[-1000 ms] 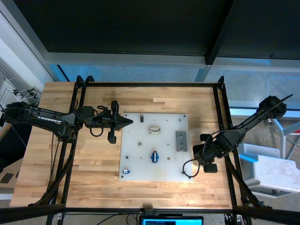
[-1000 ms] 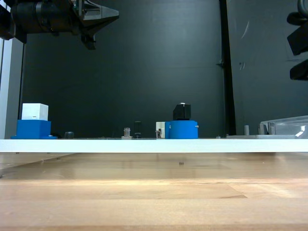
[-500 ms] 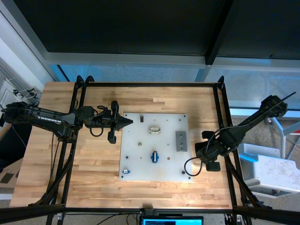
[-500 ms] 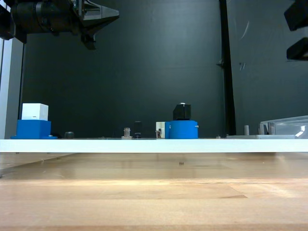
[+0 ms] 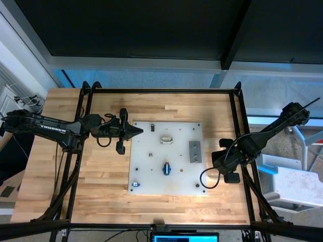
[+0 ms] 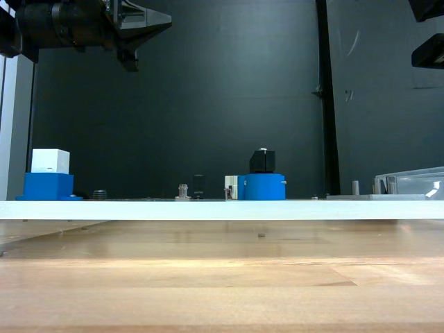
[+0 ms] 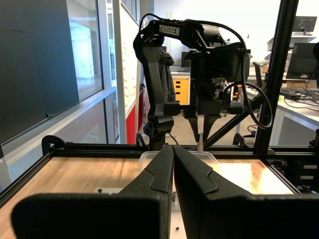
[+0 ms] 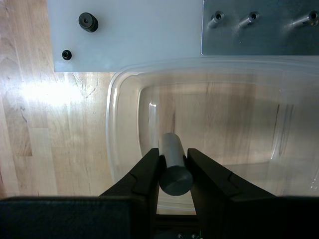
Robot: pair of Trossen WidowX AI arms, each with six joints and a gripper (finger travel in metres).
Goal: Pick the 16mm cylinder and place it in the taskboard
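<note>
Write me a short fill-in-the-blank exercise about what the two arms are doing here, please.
1. The right end effector is ____ on the 16mm cylinder.
2. It holds the cylinder above the clear plastic tray, beside the taskboard's ____ edge.
3. The left end effector hovers over the taskboard's left edge, holding ____.
Missing words: shut, right, nothing.

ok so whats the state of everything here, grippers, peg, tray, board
large white square taskboard, flat on the wooden table
clear plastic tray, resting on the table beside the taskboard
short grey metal peg, clamped in the right gripper, in the air above the tray, not yet in the taskboard
right gripper, shut on the peg
left gripper, shut, holding nothing, high over the taskboard's left edge
</note>
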